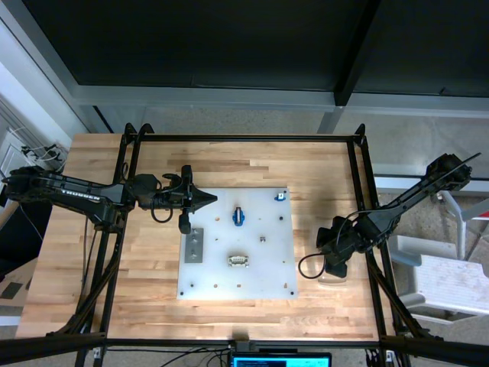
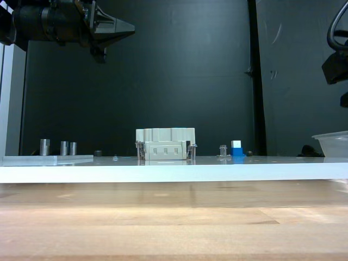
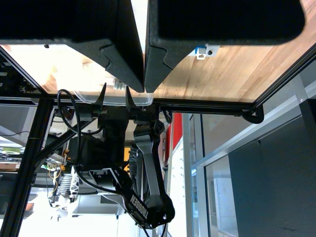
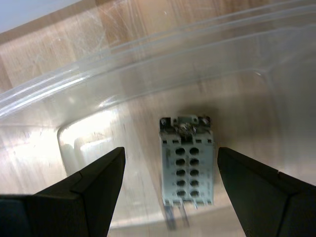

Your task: Remove the HAN10-E connector and place it in the container

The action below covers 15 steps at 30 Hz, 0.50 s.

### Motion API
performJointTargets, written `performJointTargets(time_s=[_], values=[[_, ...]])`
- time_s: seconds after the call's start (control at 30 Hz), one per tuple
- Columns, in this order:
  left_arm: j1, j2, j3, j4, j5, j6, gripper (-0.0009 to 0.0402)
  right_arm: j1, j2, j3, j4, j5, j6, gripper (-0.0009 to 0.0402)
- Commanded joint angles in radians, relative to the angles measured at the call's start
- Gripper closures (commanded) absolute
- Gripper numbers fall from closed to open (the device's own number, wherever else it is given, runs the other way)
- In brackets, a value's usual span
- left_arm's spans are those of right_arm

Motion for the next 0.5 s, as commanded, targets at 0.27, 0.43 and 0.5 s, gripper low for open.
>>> performJointTargets(time_s=[0.27,0.43,0.5], values=[[0.000,0.000,0.000,0.000,0.000,0.000,0.0393,0.000,-0.003,0.115,-0.140,0.000,-0.002,0.0130],[0.000,0.000,0.000,0.000,0.000,0.000,0.0393,0.000,-0.003,0.150,-0.154,0.002,-0.002,0.0130],[0.000,0.000,0.000,0.000,0.000,0.000,0.0393,0.000,-0.003,0.151,-0.155,0.001,-0.002,0.0130]])
